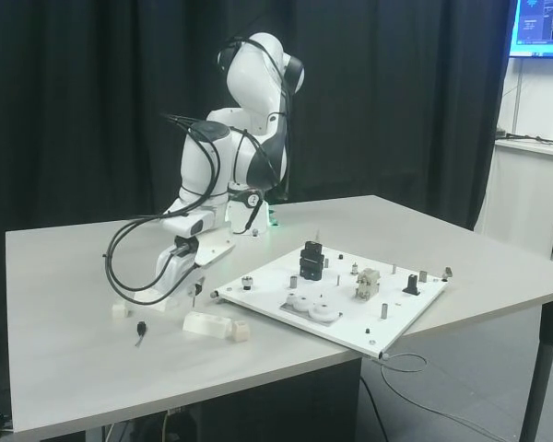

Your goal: Insert round peg 1.

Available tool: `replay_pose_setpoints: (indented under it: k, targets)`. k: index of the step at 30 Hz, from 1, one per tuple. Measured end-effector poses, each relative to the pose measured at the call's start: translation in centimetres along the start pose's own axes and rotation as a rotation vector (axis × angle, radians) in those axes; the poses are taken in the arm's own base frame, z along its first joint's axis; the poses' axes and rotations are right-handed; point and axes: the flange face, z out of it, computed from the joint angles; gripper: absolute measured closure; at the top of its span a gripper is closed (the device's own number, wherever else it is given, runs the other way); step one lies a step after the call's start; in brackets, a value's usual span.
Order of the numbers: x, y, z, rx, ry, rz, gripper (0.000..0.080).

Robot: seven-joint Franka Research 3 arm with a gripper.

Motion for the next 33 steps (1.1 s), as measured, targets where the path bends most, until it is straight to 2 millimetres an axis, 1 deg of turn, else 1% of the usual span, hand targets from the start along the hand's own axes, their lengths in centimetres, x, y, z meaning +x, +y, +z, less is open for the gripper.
replay_pose_setpoints:
  k: [11,20,26,33]
  targets:
    - [0.2,0.1,-0.9,-0.002,0.000,0.018,0.0787]
    - [0.4,-0.2,-1.3,-0.002,0.002,0.037,0.0787]
    - [0.7,-1.0,-1.7,0.013,0.004,0.068,0.0787]
    - [1.0,-2.6,-2.6,0.045,0.002,0.075,0.0787]
